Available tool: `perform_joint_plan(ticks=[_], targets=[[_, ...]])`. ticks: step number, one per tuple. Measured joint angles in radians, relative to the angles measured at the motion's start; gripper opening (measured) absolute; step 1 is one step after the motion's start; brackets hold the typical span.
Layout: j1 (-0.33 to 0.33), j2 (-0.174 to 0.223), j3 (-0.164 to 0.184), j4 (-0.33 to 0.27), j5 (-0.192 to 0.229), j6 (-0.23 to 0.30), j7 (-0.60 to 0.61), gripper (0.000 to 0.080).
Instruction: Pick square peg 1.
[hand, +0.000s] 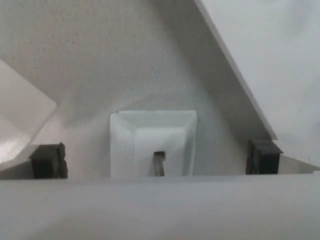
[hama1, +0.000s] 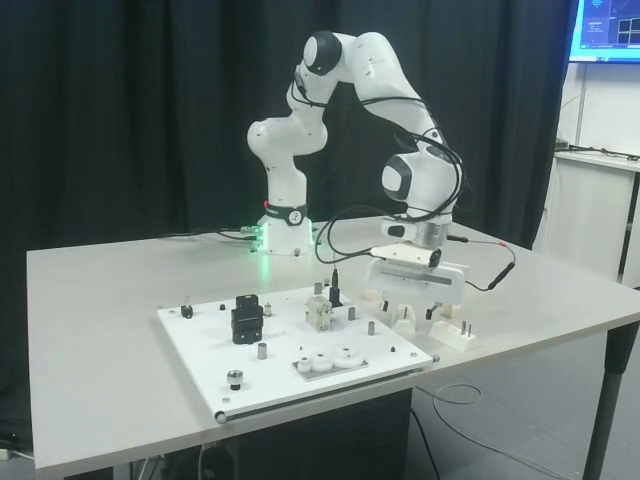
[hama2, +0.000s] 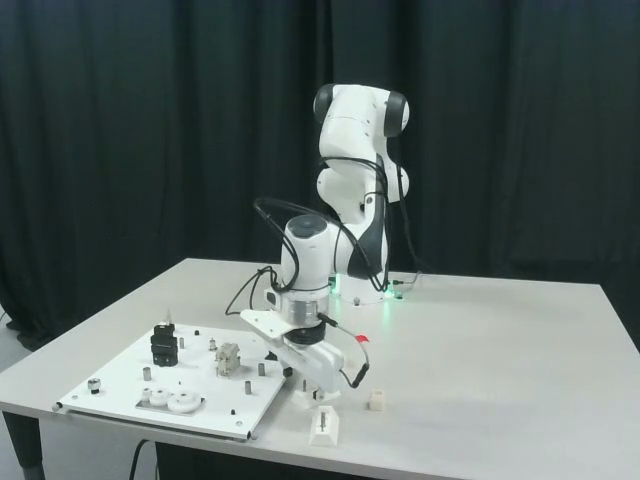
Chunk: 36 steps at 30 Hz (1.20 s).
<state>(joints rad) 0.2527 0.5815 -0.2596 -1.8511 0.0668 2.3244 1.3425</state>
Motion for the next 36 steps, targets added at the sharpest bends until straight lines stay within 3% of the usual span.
perform_joint_plan(ticks=[8, 9, 13, 14, 19, 20, 25, 26, 34, 35, 36], targets=[[0.0, 0.003, 0.003, 0.0, -0.001, -0.003, -0.022, 0.08], [0.0, 0.003, 0.003, 0.0, -0.002, -0.004, -0.022, 0.0656], [-0.001, 0.003, 0.003, 0.0, -0.005, -0.008, -0.022, 0.0656], [-0.001, 0.003, 0.003, 0.0, -0.007, -0.009, -0.022, 0.0468], [-0.002, 0.003, 0.003, 0.001, -0.014, -0.014, -0.022, 0.0468], [-0.002, 0.003, 0.003, 0.001, -0.015, -0.014, -0.022, 0.031], [-0.002, 0.003, 0.004, 0.003, -0.015, -0.016, -0.022, 0.031], [-0.002, 0.003, 0.004, 0.003, -0.015, -0.016, -0.022, 0.012], [-0.002, 0.003, 0.006, 0.012, -0.015, -0.023, -0.022, 0.012], [-0.002, 0.003, 0.007, 0.014, -0.015, -0.025, -0.022, 0.0034], [-0.002, 0.003, 0.007, 0.017, -0.015, -0.027, -0.022, 0.0034]])
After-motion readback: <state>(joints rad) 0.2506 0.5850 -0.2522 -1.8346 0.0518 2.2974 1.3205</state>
